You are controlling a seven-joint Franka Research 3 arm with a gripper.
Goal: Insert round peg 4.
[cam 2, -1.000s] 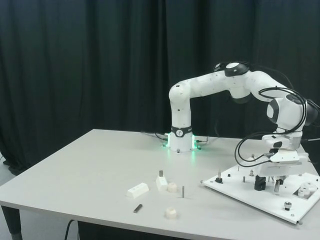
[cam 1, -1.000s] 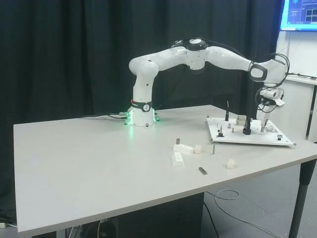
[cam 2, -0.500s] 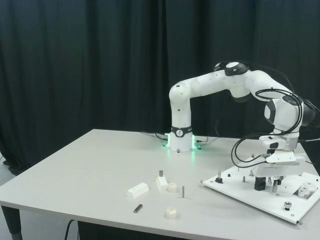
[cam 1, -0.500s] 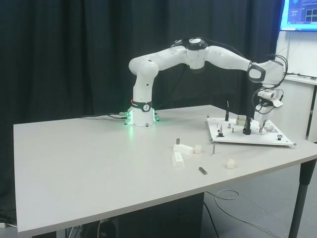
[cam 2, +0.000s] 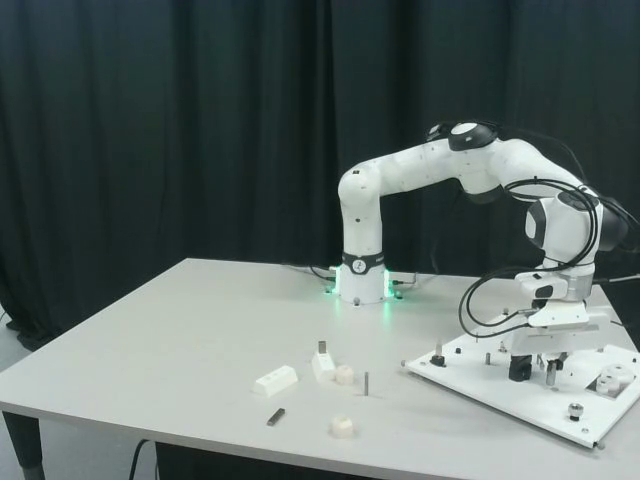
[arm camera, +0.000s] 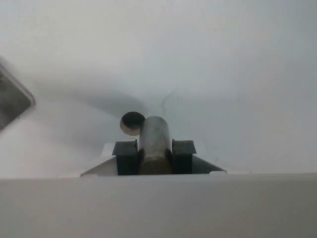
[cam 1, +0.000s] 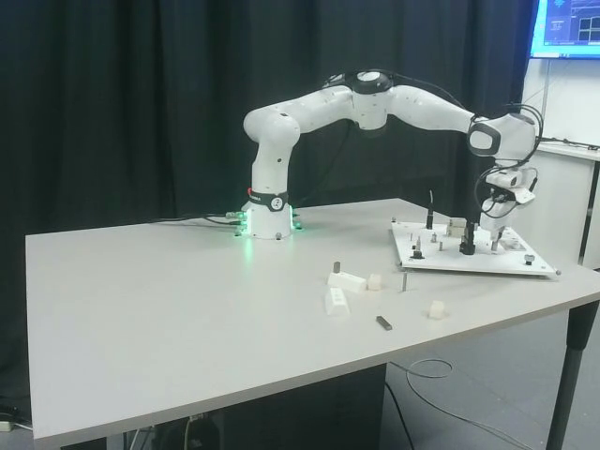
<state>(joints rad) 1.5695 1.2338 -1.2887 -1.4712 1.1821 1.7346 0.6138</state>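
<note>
My gripper (arm camera: 154,154) is shut on a grey round peg (arm camera: 154,141), held upright between the two black fingertips. The peg's lower end hangs right beside a small dark round hole (arm camera: 131,123) in the white board (arm camera: 228,84); I cannot tell whether it touches the board. In the room views the gripper (cam 1: 494,228) (cam 2: 549,366) points straight down over the far right part of the board (cam 1: 478,263) (cam 2: 470,385), with the peg (cam 2: 550,374) just above the surface.
A black fixture (cam 1: 466,246) (cam 2: 519,368), a tall black post (cam 1: 431,214) and several small pegs stand on the board. Loose white blocks (cam 1: 345,279) (cam 2: 275,380), a thin upright pin (cam 1: 404,280) and a dark flat piece (cam 1: 383,322) lie on the grey table (cam 1: 169,300).
The wrist has shifted a little along the board toward the arm's base, carrying the peg with it. The loose parts on the table have not moved.
</note>
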